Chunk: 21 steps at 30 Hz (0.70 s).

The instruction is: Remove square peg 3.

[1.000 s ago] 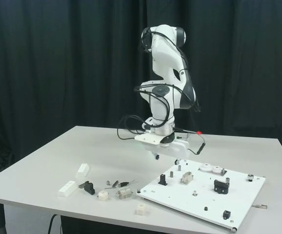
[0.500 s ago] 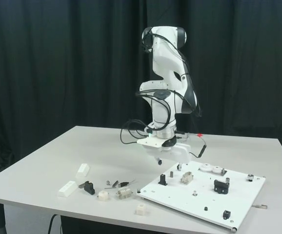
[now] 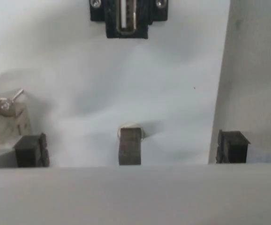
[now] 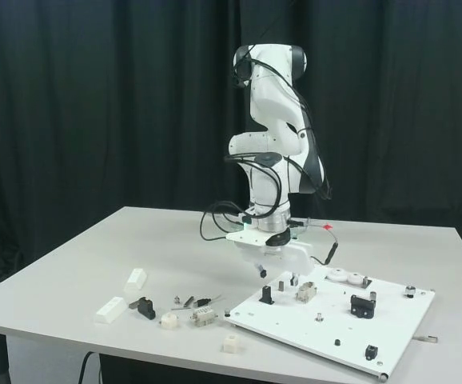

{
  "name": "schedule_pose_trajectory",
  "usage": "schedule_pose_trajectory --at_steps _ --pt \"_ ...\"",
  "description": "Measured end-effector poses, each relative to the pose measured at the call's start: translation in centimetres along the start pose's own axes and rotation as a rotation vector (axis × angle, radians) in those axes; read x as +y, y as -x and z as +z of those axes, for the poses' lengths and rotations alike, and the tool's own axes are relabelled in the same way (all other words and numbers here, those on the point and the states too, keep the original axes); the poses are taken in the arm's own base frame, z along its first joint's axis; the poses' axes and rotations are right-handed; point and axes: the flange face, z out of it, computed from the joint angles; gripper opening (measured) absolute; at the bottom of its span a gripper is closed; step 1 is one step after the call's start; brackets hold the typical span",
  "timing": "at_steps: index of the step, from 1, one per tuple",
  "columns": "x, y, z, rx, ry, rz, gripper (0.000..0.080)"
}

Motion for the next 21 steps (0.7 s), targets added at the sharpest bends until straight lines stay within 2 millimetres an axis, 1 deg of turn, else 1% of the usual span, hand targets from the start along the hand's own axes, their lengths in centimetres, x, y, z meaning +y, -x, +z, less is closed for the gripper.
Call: schedule_pose_trajectory --at_steps 14,21 --pt "-0.2 0.4 1.9 0.013 -0.001 -0.009 0.0800" --pt "-0.1 0.6 2.3 0.012 0.008 -0.009 0.0800"
